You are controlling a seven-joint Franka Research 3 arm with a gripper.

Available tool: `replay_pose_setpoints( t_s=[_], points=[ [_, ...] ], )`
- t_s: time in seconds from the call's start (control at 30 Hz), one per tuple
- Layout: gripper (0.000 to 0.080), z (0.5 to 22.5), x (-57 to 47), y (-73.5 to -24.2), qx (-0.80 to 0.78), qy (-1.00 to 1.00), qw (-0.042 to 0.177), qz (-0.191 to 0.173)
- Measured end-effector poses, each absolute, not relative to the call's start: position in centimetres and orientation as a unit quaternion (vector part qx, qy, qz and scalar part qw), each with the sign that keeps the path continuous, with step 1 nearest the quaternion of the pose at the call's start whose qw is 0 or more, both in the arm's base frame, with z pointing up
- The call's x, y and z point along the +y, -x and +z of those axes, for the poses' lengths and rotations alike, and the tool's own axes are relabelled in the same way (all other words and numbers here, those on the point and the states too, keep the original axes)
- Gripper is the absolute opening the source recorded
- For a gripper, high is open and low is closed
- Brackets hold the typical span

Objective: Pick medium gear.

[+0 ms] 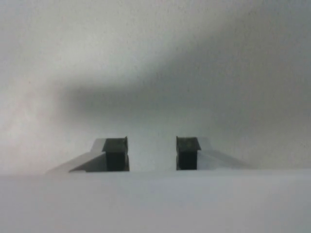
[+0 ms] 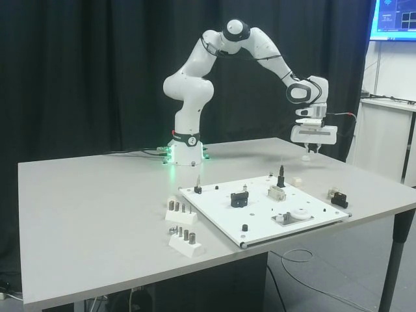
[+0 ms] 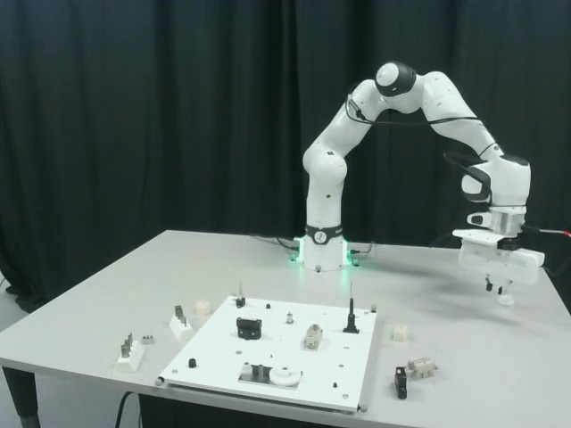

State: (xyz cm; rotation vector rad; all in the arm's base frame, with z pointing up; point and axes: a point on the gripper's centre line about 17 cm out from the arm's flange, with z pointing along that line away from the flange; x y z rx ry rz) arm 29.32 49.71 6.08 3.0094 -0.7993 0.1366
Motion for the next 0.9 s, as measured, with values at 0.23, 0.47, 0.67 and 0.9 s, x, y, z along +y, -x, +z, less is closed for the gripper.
replay_pose_setpoints(
  t_s=[0.23,0.47,0.67,0.9],
  points=[
    [0.0215,6.3,49.6,-29.7,-0.258,-0.965,0.012,0.045],
    [0.0215,6.5,49.4,-30.0,-0.259,-0.965,0.011,0.047],
    [0.0088,6.7,49.3,-30.1,-0.257,-0.965,0.013,0.045],
    [0.0019,7.3,48.9,-30.3,-0.247,-0.968,0.017,0.041]
  ],
)
